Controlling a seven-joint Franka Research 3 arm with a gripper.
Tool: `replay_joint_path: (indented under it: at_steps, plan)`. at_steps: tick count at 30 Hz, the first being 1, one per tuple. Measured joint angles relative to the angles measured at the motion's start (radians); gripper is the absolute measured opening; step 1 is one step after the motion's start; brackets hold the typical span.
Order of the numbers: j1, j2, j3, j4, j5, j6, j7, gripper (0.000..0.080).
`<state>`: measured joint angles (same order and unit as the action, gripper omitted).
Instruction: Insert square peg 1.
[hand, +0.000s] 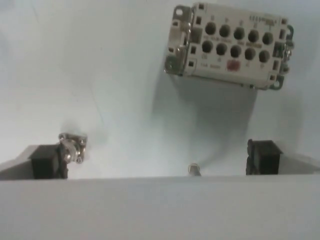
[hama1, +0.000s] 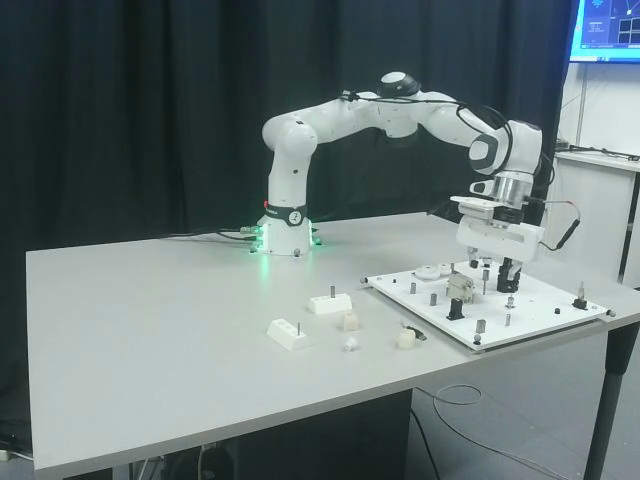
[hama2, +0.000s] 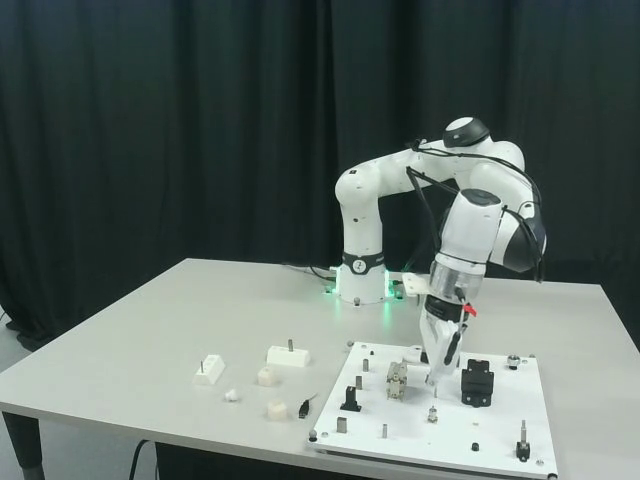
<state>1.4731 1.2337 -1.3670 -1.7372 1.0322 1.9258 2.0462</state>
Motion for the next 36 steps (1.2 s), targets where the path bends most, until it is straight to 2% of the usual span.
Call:
replay_joint_path:
  at_steps: [23, 29, 36]
  plan:
    - [-0.010, 0.000, -0.018, 0.002, -0.006, 0.000, -0.021, 0.0800]
    - [-0.015, 0.000, -0.021, 0.013, -0.024, -0.001, -0.021, 0.0800]
    - [-0.022, 0.000, -0.030, 0.026, -0.024, -0.012, -0.017, 0.0800]
